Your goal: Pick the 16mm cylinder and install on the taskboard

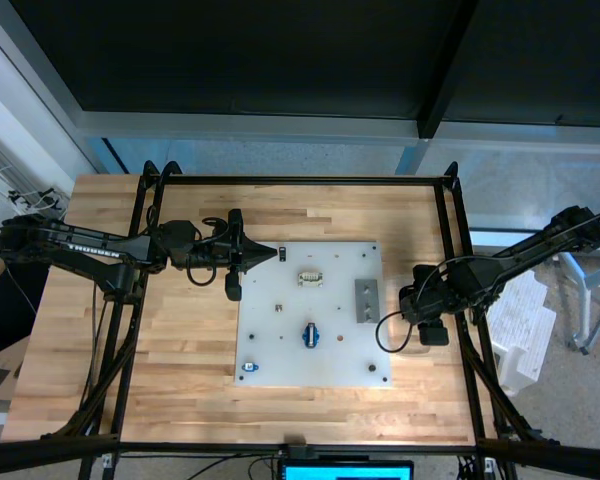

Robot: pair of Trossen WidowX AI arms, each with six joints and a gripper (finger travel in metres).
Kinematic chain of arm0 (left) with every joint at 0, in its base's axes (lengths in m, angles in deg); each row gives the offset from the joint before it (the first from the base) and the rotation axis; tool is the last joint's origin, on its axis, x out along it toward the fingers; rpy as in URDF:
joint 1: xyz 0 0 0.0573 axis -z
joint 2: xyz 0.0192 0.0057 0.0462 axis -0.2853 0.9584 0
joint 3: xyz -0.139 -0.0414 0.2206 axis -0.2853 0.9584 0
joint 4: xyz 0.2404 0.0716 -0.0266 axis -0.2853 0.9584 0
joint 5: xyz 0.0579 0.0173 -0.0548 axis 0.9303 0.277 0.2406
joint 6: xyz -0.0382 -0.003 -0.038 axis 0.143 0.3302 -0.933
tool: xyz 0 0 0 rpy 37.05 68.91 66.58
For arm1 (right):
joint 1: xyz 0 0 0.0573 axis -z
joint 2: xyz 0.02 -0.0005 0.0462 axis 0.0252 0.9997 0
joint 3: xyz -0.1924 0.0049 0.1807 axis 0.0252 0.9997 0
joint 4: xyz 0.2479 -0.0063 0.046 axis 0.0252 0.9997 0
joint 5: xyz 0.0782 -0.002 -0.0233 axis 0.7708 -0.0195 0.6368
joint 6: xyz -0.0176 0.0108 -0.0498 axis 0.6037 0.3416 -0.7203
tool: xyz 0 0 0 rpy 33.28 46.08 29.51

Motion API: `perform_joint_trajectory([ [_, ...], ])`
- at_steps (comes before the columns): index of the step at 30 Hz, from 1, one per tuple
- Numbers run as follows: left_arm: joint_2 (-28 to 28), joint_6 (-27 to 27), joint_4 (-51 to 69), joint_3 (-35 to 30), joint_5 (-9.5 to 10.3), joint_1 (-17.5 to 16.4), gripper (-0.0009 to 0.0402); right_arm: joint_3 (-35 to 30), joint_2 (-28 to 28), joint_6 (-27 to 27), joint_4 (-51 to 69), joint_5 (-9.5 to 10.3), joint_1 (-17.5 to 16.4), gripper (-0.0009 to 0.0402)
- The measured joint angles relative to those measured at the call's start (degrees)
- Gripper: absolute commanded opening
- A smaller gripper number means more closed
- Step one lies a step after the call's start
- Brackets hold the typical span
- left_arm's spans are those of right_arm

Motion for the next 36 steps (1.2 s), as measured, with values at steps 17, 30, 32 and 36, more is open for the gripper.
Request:
perform_joint_trajectory([
  [17,0.0,0.0,0.0,0.0,-0.02,0.0,0.0000,5.3,1.2,3.9,-7.2,-0.90,-2.7,0.0236],
  [30,0.0,0.0,0.0,0.0,-0.02,0.0,0.0000,6.1,1.3,4.4,-8.2,-1.03,-3.0,0.0161],
  [32,0.0,0.0,0.0,0.0,0.00,0.0,0.0000,6.1,1.3,4.4,-8.2,-1.03,-3.0,0.0145],
  [36,0.0,0.0,0.0,0.0,0.00,0.0,0.0000,6.1,1.3,4.4,-8.2,-1.03,-3.0,0.0114],
])
